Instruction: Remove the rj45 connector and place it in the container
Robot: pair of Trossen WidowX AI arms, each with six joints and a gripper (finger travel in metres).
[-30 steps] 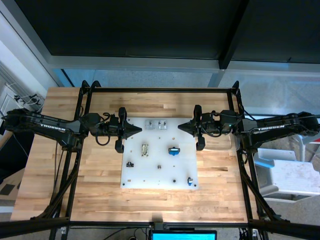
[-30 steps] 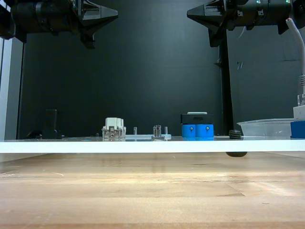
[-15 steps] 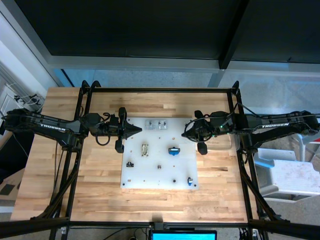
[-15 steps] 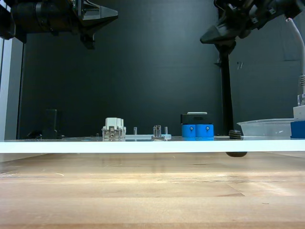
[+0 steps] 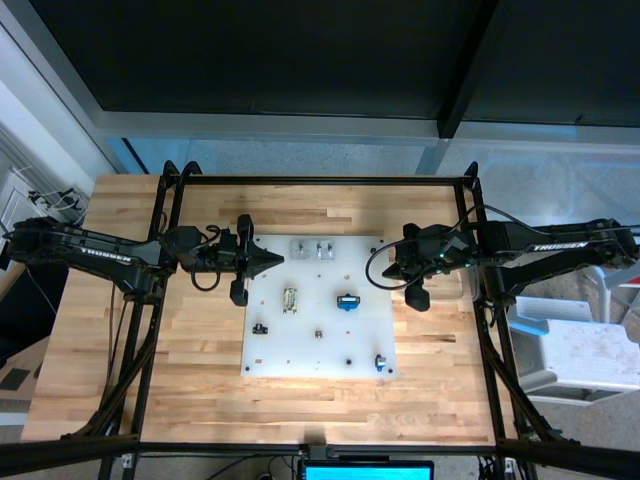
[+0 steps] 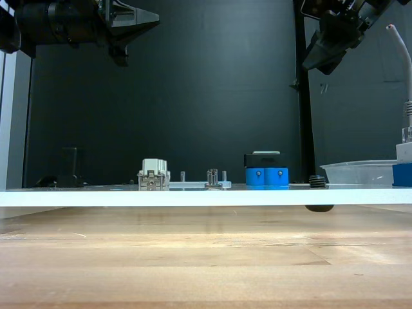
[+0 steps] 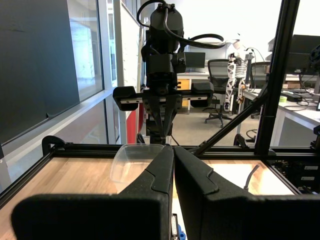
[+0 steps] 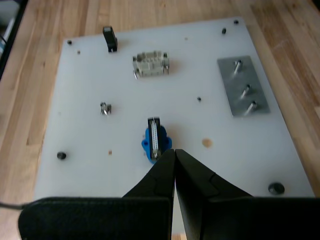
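From above, the left gripper [image 5: 272, 259] hangs over the white board's [image 5: 300, 345] left edge and the right gripper [image 5: 390, 270] over its right edge. The left arm [image 5: 85, 254] reads TROSSEN, and the rj45 connector [image 5: 380, 362] sits at the board's near right corner. The low view adds the container [image 6: 360, 172], a clear tub past the board's right side, while each wrist view shows its own fingers pressed together on nothing.

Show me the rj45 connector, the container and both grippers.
rj45 connector [image 5: 380, 362], high view, its blue tip.
container [image 6: 360, 174], low view, its clear near wall.
left gripper [image 7: 173, 148], left wrist view, between shut fingertips, over the board [image 5: 300, 355], left side.
right gripper [image 8: 174, 151], right wrist view, between shut fingertips, above the board.
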